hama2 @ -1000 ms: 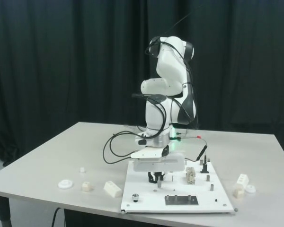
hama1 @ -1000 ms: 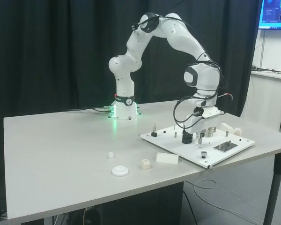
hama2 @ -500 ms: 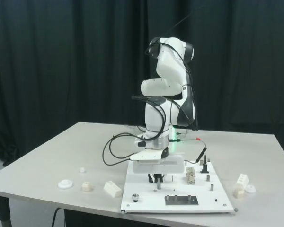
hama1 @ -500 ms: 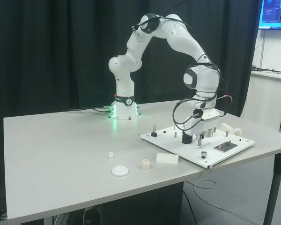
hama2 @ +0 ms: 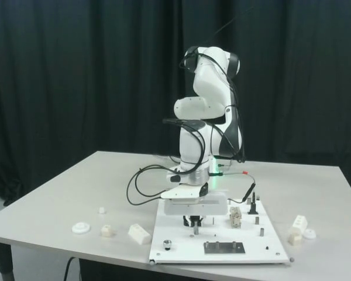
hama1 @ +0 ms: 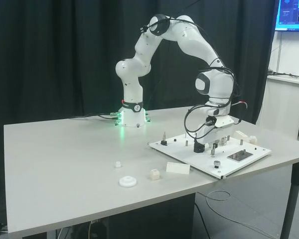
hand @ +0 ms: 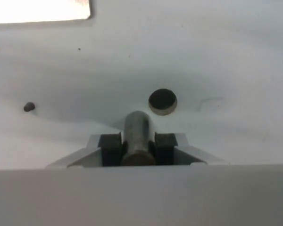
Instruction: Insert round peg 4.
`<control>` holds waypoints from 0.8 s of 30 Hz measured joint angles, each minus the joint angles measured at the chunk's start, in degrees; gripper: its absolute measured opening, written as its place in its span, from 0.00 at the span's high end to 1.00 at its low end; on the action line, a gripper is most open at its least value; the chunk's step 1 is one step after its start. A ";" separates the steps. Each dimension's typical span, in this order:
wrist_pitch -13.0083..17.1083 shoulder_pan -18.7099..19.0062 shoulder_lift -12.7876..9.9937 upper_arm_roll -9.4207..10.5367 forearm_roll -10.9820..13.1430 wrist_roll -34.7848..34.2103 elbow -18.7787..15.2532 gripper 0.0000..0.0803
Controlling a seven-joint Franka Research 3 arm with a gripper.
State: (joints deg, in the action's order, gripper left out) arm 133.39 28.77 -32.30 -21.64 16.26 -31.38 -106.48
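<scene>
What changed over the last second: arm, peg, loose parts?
The gripper rose slightly off the white board, lifting the wrist with it; in the wrist view it is shut on the round peg, whose tip sits beside the round hole, not in it. The loose white parts on the table, the gear and rectangular block among them, stayed put.
</scene>
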 joint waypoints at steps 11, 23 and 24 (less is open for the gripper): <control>1.13 -0.40 -0.16 0.00 -0.05 1.09 0.00 0.82; 1.63 -0.80 -0.24 0.00 -0.05 1.65 0.00 0.82; 1.70 -0.80 -0.25 0.00 -0.05 1.65 0.00 0.82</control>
State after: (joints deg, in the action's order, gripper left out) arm 135.09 27.98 -32.55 -21.64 16.21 -29.73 -106.48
